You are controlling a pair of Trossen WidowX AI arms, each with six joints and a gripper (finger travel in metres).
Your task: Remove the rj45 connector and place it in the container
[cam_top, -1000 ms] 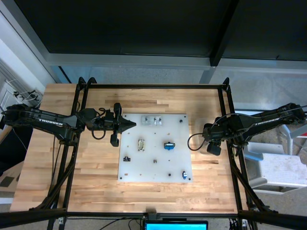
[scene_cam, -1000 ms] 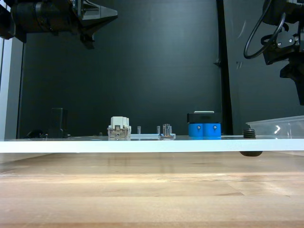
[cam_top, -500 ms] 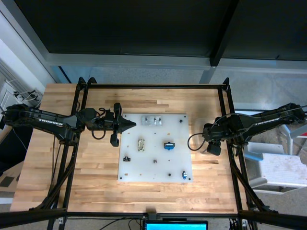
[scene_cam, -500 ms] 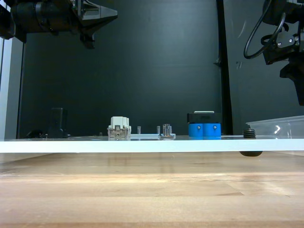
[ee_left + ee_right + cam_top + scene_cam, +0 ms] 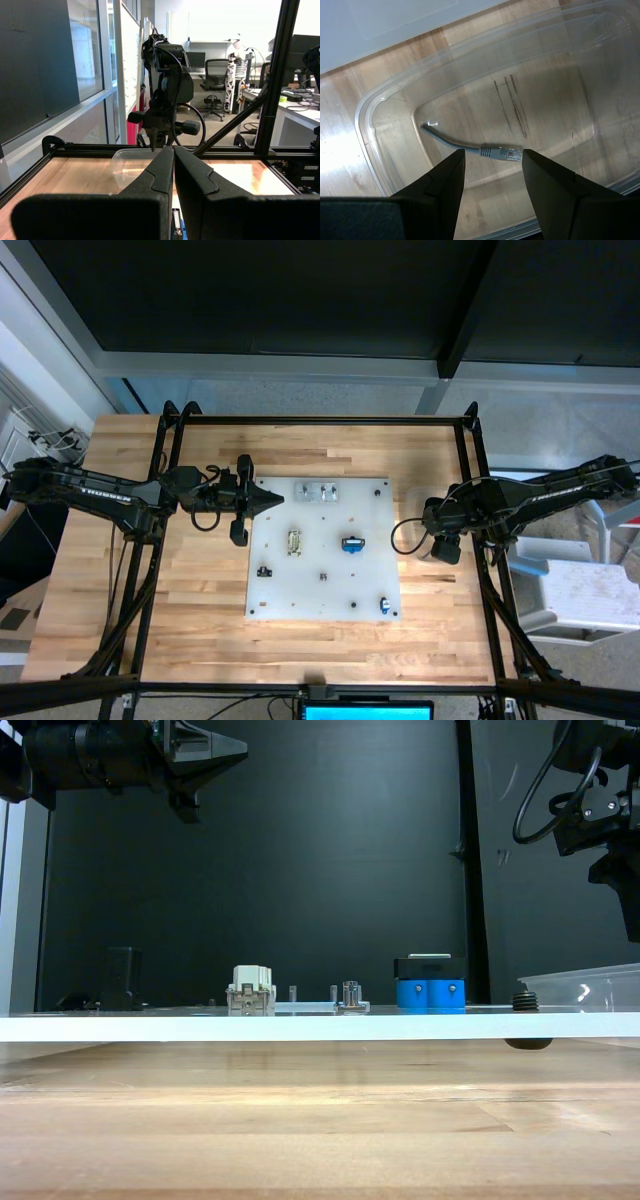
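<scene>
The rj45 connector (image 5: 502, 153) is seen in the container (image 5: 385, 100), under the wide right claw (image 5: 493, 155). The left claw (image 5: 173, 148) is pinched closed over the board's (image 5: 320, 590) edge.

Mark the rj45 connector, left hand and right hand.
rj45 connector (image 5: 502, 153): right wrist view, plug body, in the container (image 5: 385, 125).
left hand (image 5: 173, 148): left wrist view, shut fingertips, above the board (image 5: 300, 595).
right hand (image 5: 492, 151): right wrist view, between fingertips, above the container.

White board (image 5: 300, 592) on wooden table (image 5: 200, 590) — blue block (image 5: 352, 544), beige connector (image 5: 295, 542)
</scene>
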